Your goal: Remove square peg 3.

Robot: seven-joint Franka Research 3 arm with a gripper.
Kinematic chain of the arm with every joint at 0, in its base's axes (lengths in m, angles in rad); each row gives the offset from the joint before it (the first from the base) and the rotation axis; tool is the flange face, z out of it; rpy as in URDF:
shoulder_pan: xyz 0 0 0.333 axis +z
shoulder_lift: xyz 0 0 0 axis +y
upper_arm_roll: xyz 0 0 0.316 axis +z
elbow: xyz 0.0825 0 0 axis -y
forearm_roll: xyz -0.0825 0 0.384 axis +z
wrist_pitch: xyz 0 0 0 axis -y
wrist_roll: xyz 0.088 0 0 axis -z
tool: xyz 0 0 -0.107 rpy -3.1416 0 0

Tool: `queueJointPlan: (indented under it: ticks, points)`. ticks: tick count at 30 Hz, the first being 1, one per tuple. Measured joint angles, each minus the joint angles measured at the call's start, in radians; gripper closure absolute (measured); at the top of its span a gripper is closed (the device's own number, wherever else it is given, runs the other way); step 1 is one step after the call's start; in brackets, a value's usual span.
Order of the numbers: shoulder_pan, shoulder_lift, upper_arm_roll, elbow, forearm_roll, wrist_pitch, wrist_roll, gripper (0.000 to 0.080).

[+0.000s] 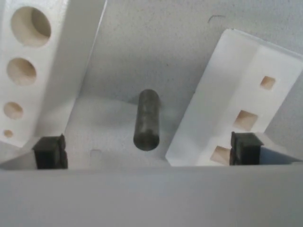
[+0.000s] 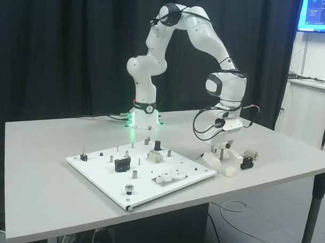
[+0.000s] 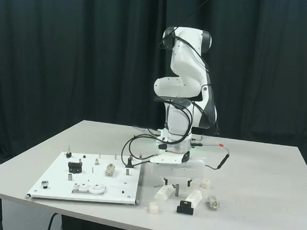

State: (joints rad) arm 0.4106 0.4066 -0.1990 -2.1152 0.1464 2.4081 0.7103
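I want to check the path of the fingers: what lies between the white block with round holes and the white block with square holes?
A grey peg lies on the table between them, touching neither, as the wrist view shows.

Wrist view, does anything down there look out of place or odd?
One thing: a grey round peg stands alone on the grey table between the white block with round holes and the white block with square holes, seated in neither. The hand hangs open above it.
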Motion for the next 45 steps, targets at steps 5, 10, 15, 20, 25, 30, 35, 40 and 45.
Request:
queueJointPlan:
  ticks: [5,10,15,20,25,30,35,40,45]
  points:
    - [0.001,-0.006,0.0,0.0,-0.001,-0.004,0.005,0.0043]
    - [0.001,-0.013,0.0,0.0,-0.001,-0.009,0.006,0.0012]
    - [0.001,-0.021,0.0,0.0,-0.001,-0.017,0.007,0.0003]
    - [0.001,-0.027,0.0,0.0,-0.002,-0.022,0.007,0.0003]
    - [0.001,-0.032,0.0,0.0,-0.003,-0.027,0.007,0.0003]
    - [0.001,-0.036,-0.001,0.0,-0.004,-0.032,0.007,0.0003]
    - [0.001,-0.039,-0.002,0.001,-0.008,-0.036,0.007,0.0003]
    - [0.001,-0.041,-0.004,0.001,-0.016,-0.039,0.007,0.0003]
    - [0.001,-0.047,-0.012,0.001,-0.032,-0.047,0.007,0.0003]
